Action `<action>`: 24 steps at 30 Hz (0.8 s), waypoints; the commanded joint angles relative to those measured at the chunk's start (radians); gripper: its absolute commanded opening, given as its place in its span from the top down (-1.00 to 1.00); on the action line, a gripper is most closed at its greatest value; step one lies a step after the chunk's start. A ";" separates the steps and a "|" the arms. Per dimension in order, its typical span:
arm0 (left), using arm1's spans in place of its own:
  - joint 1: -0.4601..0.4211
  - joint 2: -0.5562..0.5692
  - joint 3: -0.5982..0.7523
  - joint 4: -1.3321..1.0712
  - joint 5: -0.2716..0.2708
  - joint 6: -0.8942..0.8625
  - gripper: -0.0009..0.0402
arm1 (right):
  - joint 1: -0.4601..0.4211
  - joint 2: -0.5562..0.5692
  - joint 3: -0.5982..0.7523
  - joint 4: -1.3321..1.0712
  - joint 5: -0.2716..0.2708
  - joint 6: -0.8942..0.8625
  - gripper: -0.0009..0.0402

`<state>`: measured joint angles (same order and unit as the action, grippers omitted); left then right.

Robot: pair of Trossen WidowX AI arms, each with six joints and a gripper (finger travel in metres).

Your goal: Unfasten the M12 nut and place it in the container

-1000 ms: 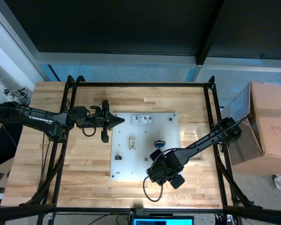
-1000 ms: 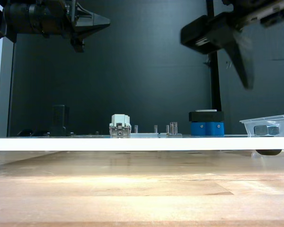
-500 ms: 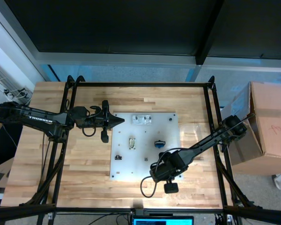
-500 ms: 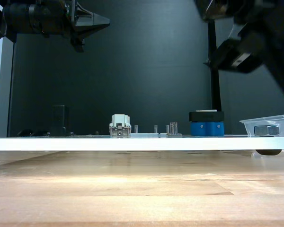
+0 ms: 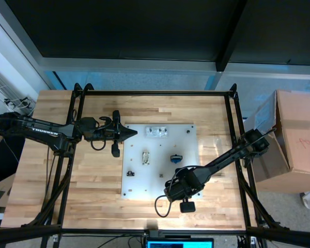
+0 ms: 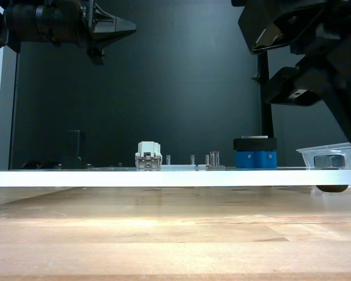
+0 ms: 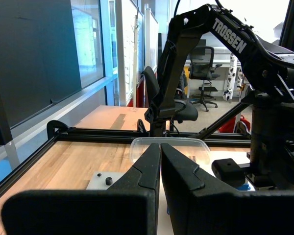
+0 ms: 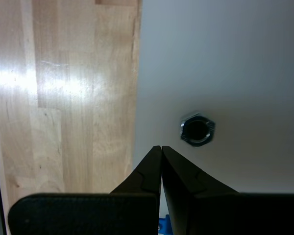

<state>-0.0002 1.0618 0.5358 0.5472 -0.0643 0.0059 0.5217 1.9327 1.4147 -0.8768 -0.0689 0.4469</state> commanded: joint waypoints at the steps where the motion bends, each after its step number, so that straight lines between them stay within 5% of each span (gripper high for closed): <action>1: 0.000 0.000 0.000 0.000 0.000 0.000 0.96 | -0.001 0.001 -0.001 0.000 0.024 -0.001 0.96; 24: 0.000 0.000 0.000 0.000 0.000 0.000 0.96 | -0.002 0.001 -0.012 0.002 0.050 0.013 0.96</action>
<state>-0.0002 1.0618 0.5358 0.5476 -0.0647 0.0059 0.5198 1.9331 1.4021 -0.8753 -0.0196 0.4591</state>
